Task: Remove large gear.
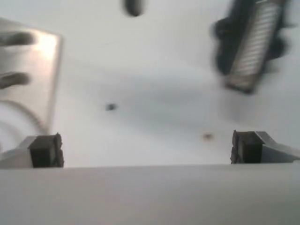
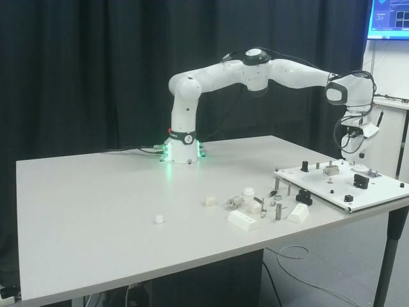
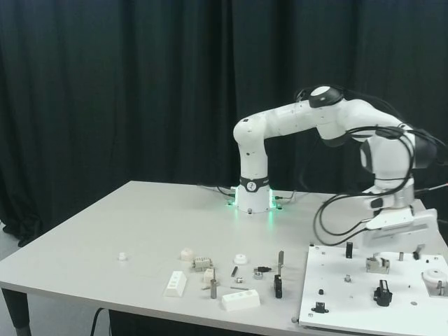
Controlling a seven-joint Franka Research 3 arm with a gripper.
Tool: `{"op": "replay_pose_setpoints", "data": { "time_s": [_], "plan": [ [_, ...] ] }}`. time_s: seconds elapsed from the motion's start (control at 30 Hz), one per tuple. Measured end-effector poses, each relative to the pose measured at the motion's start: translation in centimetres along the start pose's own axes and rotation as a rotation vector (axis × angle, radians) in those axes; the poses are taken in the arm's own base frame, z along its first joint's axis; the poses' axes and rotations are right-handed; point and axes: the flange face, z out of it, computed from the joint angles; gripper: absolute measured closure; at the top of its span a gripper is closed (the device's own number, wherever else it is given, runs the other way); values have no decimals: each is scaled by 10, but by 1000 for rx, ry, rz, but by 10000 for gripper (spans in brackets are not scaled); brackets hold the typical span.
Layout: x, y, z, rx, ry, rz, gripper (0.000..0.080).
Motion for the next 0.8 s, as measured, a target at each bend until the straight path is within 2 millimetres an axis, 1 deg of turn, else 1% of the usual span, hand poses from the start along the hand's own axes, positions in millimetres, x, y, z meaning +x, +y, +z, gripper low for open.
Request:
{"op": "replay_pose_setpoints", "data": {
  "time_s": [0.23,0.43,0.63,0.8],
  "plan": [
    [-46,-25,6,7,35,7,3],
    [-82,-42,11,24,76,-16,3],
    [-107,-51,17,26,126,-30,3],
    [-117,-55,22,29,169,-45,3]
  ]
}}
